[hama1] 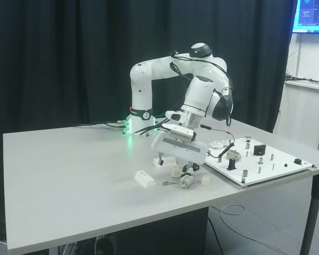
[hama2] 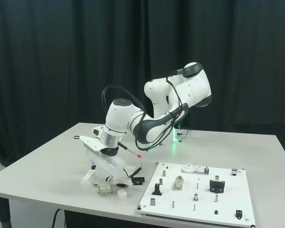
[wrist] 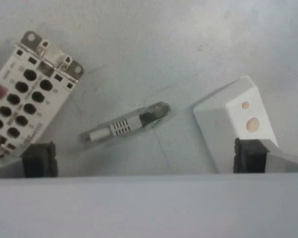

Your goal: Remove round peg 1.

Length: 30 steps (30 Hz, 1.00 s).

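Observation:
A white block (wrist: 223,126) lies on the grey table with two round pegs in its end face, a small one (wrist: 245,105) above a larger one (wrist: 252,124). My gripper (wrist: 144,159) is open wide and holds nothing. One black fingertip (wrist: 248,156) is close beside the block, the other (wrist: 38,159) is near a white connector plate (wrist: 25,99) with several black holes. In the first room view the gripper (hama1: 175,166) hovers low over the table, just behind the block (hama1: 147,178). In the second room view the block (hama2: 89,176) lies beside the gripper (hama2: 102,173).
A grey cable plug (wrist: 129,124) lies between block and connector plate. A small white cube (hama1: 206,180) and the connector (hama1: 186,182) lie near the table's front. A white task board (hama1: 287,169) with several small parts stands to the right, also seen in the second room view (hama2: 180,209).

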Each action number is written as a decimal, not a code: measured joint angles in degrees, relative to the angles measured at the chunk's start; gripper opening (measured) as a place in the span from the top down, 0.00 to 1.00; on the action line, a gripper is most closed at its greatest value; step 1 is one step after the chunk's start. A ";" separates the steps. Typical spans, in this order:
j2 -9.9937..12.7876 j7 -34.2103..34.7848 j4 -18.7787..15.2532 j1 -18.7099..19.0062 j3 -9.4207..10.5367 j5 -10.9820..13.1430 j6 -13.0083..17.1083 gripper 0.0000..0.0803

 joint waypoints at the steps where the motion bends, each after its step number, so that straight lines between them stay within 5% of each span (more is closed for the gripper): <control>1: 0.00 -0.04 -0.03 0.00 0.00 0.05 0.01 0.02; 30: 0.00 -0.07 -0.26 0.00 -0.38 0.42 1.97 0.00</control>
